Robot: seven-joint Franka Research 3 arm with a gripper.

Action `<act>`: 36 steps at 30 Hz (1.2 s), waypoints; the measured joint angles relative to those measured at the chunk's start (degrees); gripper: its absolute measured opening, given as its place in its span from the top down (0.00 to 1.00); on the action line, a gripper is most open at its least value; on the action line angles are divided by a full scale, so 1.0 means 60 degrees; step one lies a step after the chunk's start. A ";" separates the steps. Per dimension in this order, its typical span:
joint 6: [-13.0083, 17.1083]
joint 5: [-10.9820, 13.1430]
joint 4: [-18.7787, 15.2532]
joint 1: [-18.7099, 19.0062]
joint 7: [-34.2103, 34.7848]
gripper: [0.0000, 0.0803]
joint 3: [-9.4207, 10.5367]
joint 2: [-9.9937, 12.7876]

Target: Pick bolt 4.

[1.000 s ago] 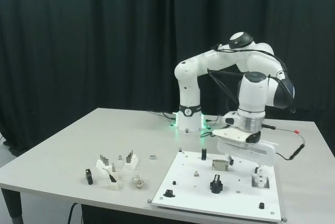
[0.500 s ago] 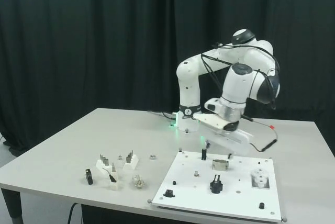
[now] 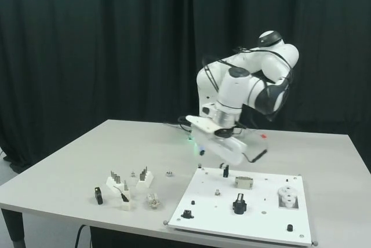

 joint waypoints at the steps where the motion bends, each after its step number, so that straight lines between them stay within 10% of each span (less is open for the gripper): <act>1: 0.0112 0.0028 -0.0130 -0.0004 -0.0024 0.00 -0.0018 0.0000; 18: 0.1755 0.1398 -0.2249 -0.0394 -0.0099 0.00 -0.0231 -0.0003; 36: 0.1972 0.3350 -0.3527 -0.1309 -0.0439 0.00 -0.0190 0.0030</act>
